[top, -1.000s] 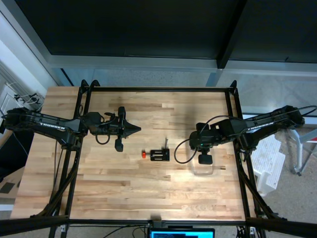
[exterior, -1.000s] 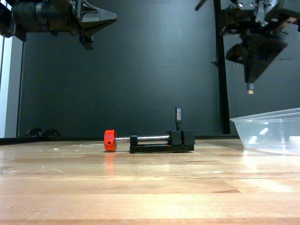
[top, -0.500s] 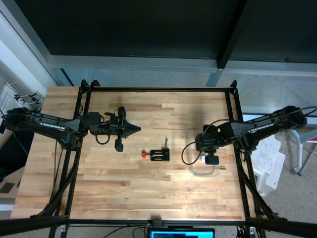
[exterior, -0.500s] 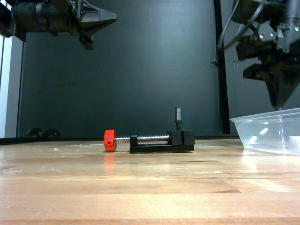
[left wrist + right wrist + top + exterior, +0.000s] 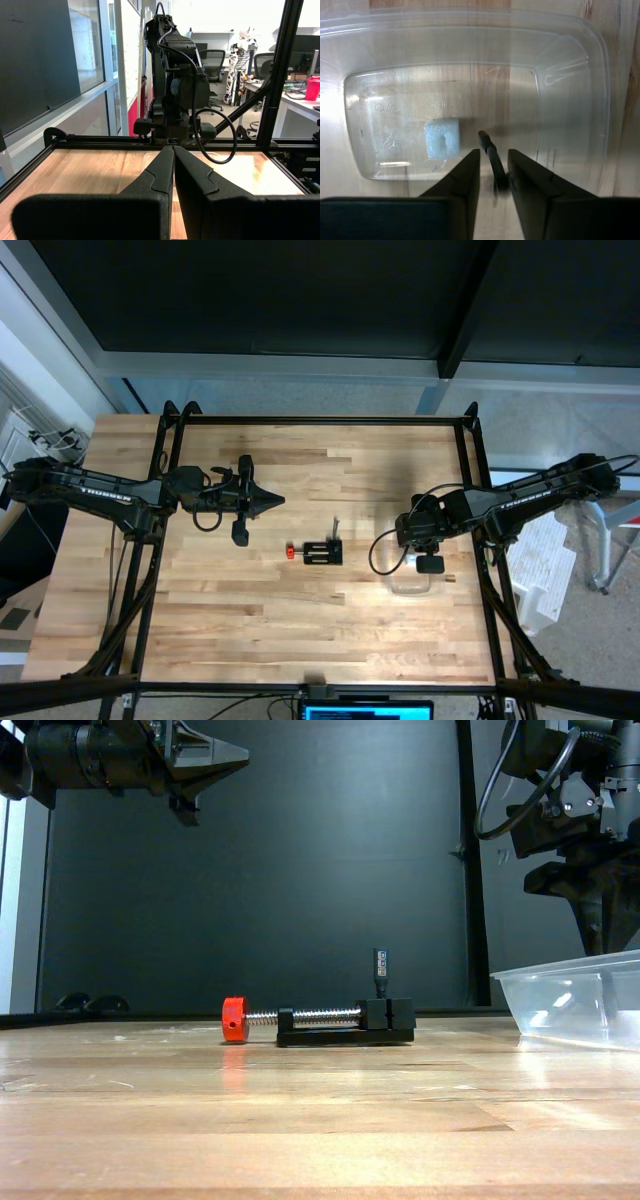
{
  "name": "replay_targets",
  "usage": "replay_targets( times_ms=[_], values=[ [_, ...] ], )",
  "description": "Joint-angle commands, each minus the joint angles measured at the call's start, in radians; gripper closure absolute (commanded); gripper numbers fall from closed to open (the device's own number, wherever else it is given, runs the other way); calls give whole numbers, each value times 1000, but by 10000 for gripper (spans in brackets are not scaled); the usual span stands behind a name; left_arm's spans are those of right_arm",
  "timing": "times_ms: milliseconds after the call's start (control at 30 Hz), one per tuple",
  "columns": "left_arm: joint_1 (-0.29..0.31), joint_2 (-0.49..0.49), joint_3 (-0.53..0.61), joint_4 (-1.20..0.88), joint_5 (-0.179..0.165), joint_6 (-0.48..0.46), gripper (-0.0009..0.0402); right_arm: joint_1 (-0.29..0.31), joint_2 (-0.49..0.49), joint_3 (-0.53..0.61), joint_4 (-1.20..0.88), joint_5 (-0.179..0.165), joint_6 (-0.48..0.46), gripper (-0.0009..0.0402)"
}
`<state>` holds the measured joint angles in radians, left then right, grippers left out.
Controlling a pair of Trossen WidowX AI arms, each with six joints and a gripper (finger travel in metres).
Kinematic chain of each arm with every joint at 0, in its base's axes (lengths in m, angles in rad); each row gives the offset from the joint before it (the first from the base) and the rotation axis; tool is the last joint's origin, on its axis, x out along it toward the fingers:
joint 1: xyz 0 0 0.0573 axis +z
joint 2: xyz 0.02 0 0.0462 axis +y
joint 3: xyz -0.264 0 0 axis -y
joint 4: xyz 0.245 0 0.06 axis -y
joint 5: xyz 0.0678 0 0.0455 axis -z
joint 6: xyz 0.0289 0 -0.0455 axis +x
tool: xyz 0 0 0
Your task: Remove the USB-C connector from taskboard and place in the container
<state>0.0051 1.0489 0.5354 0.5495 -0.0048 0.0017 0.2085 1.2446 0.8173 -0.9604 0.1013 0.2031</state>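
Observation:
The taskboard (image 5: 322, 552) (image 5: 345, 1020), a small black block with a red-orange knob (image 5: 234, 1019), lies mid-table. The clear container (image 5: 408, 586) (image 5: 575, 1000) (image 5: 600, 75) sits to its right. My right gripper (image 5: 420, 574) (image 5: 603, 952) (image 5: 493, 151) points down into the container, low over its floor. The USB-C connector (image 5: 490, 150), a thin dark stick, sits between the parted fingers (image 5: 470, 195), apart from one and against the other. My left gripper (image 5: 275, 501) (image 5: 240, 758) (image 5: 173, 150) hangs high at the left, shut and empty.
A small white foam block (image 5: 441, 139) lies on the container floor beside the connector. A thin grey pin (image 5: 380, 970) stands upright on the taskboard's right end. A black frame (image 5: 320, 421) borders the wooden table (image 5: 250, 620).
My right gripper has moved right and come down from above the container into it with the connector. Its fingers now stand apart. The left arm has not moved.

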Motion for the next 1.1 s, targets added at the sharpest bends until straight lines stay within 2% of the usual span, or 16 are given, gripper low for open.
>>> replay_targets(
  times_ms=[33,333,733,833,900,1000,1100],
  values=[
    [0,0,0,0,0,0,393,1,1,1,13,3,-1,269],
    [0,0,0,0,0,0,393,1,0,27,15,3,-1,220],
    [0,0,0,0,0,0,393,0,-4,93,14,2,2,222],
    [0,0,0,0,0,0,393,-6,-29,104,27,-25,-6,253],
    [0,0,0,0,0,0,393,-19,-62,108,63,-27,-11,286],
    [0,0,0,0,0,0,393,-49,-126,107,140,-53,-37,342],
    [0,0,0,0,0,0,393,-72,-180,107,219,-51,-62,398]
  ],
)
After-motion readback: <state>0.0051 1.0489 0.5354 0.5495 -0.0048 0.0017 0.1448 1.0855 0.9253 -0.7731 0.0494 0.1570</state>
